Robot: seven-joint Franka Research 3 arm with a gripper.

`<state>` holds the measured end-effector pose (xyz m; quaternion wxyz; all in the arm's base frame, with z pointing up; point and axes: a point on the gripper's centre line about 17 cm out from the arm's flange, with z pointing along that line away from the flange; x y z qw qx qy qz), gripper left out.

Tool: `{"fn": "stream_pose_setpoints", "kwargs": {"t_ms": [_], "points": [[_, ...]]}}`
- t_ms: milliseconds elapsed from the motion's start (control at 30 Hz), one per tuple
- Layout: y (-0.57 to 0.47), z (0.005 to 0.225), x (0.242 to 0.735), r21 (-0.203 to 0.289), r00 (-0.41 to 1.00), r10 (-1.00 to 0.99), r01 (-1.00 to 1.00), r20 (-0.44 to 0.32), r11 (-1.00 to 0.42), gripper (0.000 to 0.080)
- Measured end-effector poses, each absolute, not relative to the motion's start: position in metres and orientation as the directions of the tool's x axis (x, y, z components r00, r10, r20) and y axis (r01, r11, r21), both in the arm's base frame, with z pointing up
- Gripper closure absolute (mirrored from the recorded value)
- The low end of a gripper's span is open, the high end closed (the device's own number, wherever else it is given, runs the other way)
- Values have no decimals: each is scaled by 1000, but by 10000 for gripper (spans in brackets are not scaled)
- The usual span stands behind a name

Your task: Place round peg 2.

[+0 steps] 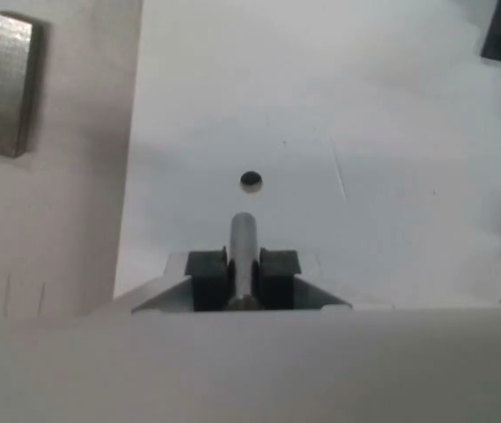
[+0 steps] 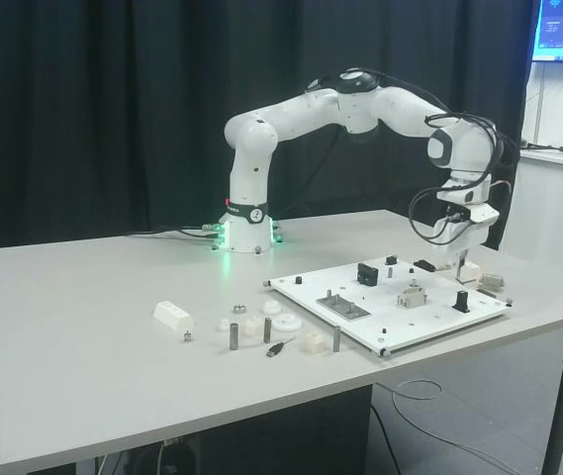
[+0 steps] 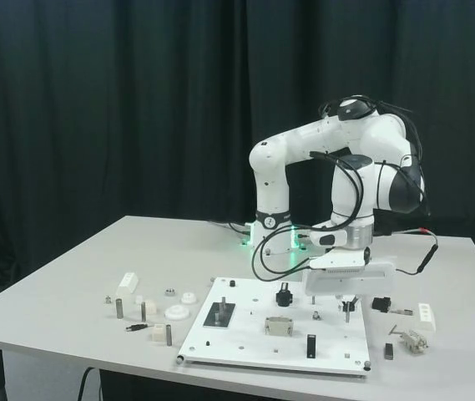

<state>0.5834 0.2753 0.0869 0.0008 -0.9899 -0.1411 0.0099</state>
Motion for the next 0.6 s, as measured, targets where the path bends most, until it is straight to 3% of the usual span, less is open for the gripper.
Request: {"fn": "stream_pose_setpoints", "kwargs": {"t_ms": [600], "points": [[272, 95, 585, 5, 960, 281, 281, -21, -960, 730]]}}
